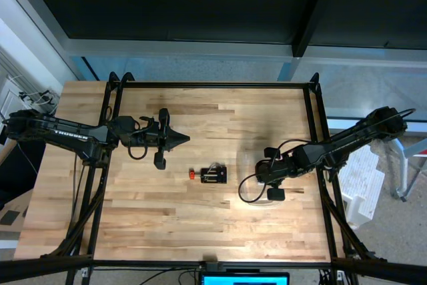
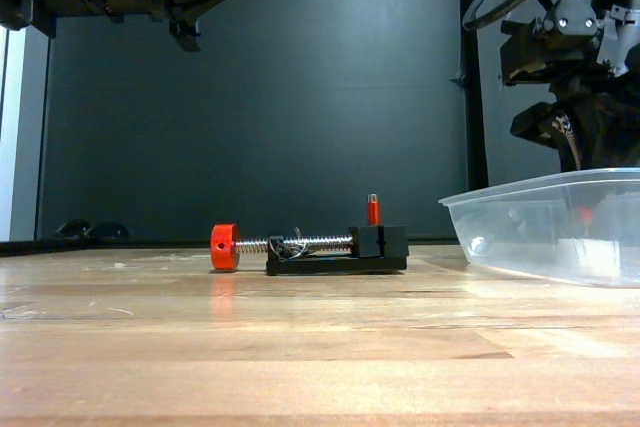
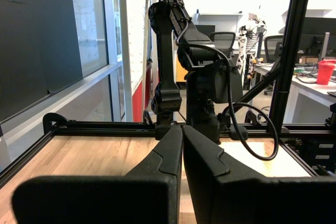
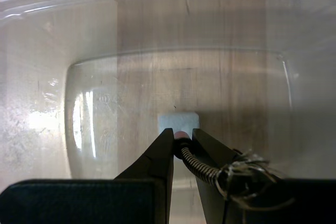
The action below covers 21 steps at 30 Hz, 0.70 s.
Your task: Pick the RCA connector and install on taskboard
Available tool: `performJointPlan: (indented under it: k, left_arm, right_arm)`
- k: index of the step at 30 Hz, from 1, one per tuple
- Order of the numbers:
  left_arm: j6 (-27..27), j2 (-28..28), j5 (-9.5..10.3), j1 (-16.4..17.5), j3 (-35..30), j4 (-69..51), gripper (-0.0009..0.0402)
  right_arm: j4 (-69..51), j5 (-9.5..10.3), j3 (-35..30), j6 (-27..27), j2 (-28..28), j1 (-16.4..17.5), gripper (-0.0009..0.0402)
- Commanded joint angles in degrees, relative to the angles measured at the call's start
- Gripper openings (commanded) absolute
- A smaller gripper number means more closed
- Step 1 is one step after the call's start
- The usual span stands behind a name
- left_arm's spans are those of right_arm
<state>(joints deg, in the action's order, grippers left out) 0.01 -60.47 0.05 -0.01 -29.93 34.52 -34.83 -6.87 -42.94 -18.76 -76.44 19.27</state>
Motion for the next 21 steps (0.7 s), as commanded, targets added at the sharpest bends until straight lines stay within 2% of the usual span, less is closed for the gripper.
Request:
performJointPlan:
  k: [1,3,5,14,21]
  left_arm:
    - [-0.02,-0.02,-0.02,0.00,-0.02,0.00,0.0000]
    - [-0.02,-0.02,-0.02,0.00,-0.02,0.02,0.0000]
    - [-0.02,-0.02,-0.02,0.02,-0.02,0.02,0.0000]
    - [-0.02,-0.02,-0.02,0.00,-0.02,0.00,0.0000]
    - [-0.02,-0.02,-0.02,0.00,-0.02,0.02,0.0000]
  right_arm:
    - [-2.75,-0.02,-1.86,0.02,0.94,0.00,0.0002]
    - [-4.98,-0.11,-3.52,0.20,1.51,-0.02,0.0002]
    - [-7.43,-1.05,-5.33,0.31,1.95,-0.07,0.0002]
    - [-17.16,-1.16,-13.53,1.25,2.47,-0.17,0.0002]
    - [-18.60,-1.16,-15.41,0.98,2.43,-1.31,0.0000]
